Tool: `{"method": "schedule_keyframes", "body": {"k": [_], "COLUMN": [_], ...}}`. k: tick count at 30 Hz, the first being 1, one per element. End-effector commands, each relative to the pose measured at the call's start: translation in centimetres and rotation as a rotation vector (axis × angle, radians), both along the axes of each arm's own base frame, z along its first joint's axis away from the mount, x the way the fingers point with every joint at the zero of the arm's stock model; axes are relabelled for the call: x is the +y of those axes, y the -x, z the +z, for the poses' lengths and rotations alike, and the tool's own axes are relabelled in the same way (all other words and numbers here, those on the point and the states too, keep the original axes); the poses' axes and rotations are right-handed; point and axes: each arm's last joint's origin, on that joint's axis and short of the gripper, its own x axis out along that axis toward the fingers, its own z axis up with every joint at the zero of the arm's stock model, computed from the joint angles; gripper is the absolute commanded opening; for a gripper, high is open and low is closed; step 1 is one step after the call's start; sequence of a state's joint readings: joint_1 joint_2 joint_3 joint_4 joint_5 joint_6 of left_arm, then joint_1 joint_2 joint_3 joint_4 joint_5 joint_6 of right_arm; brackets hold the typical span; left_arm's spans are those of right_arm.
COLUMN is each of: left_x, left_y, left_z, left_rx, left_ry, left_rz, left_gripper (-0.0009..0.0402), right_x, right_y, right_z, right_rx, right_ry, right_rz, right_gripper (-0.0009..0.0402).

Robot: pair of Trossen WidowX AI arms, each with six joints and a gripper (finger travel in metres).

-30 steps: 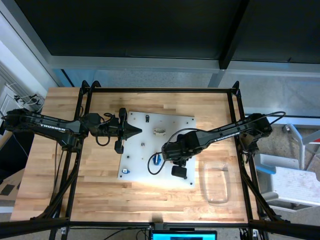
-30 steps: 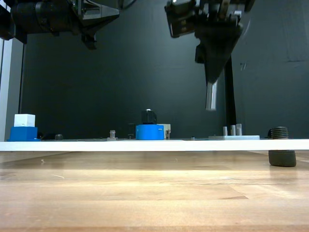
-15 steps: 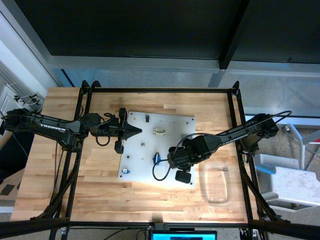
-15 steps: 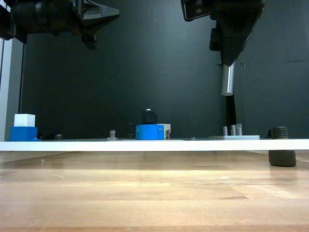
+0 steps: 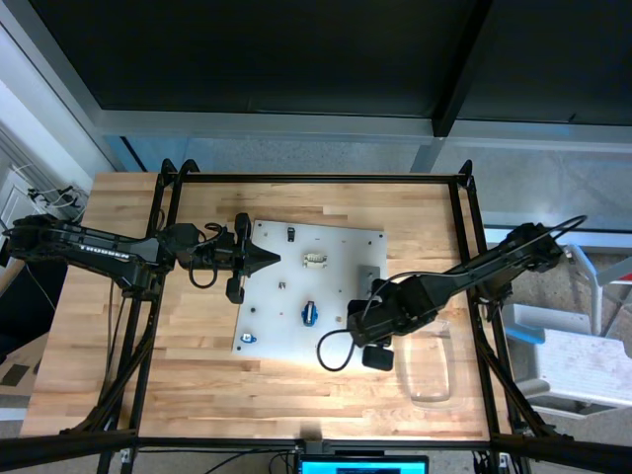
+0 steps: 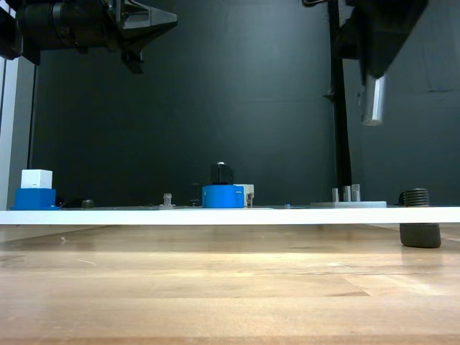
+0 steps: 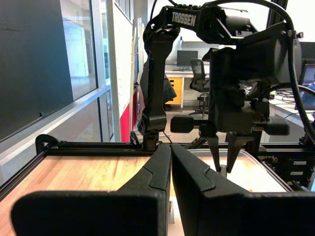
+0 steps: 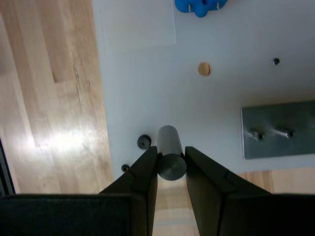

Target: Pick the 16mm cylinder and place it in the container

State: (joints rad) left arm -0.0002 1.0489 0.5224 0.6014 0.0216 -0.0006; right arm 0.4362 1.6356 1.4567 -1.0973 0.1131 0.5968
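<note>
Setting: wooden tabletop carrying a white task board, with a dark wall behind.
Right jaws: clamped on the 16mm cylinder, which hangs upright from its upper end, high above the board's right edge and beside the container, not yet over it.
Left jaws: pressed together and empty, parked above the board's left edge.
Handling: probably rigid, smooth metal, light but slippery. Pinching across the round side looks sound, though it may roll once released.
Writing: "TROSSEN" on the right arm.

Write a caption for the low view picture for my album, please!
Right gripper holds the cylinder high above the board; left gripper hangs shut at the left.
</note>
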Motion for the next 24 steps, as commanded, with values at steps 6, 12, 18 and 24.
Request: {"method": "schedule_keyframes", "body": {"k": [6,12,18,24], "left_x": [0.0,0.0,0.0,0.0], "left_y": [0.0,0.0,0.0,0.0], "left_z": [0.0,0.0,0.0,0.0], "left_rx": [-0.001,-0.001,-0.001,-0.001], "left_ry": [0.000,0.000,0.000,0.000], "left_rz": [0.000,0.000,0.000,0.000], "left_gripper": [0.0000,0.0000,0.0000,0.0000], "right_x": [0.5,0.7,1.2,1.5], "right_y": [1.3,2.6,4.0,5.8], "right_z": [0.0,-0.4,-0.8,-1.1], "right_rx": [-0.001,0.008,0.015,0.011], "right_ry": [0.000,-0.004,-0.011,-0.031], "right_rz": [0.032,0.039,0.046,0.038], "right_gripper": [0.0009,0.0009,0.0009,0.0009]}}
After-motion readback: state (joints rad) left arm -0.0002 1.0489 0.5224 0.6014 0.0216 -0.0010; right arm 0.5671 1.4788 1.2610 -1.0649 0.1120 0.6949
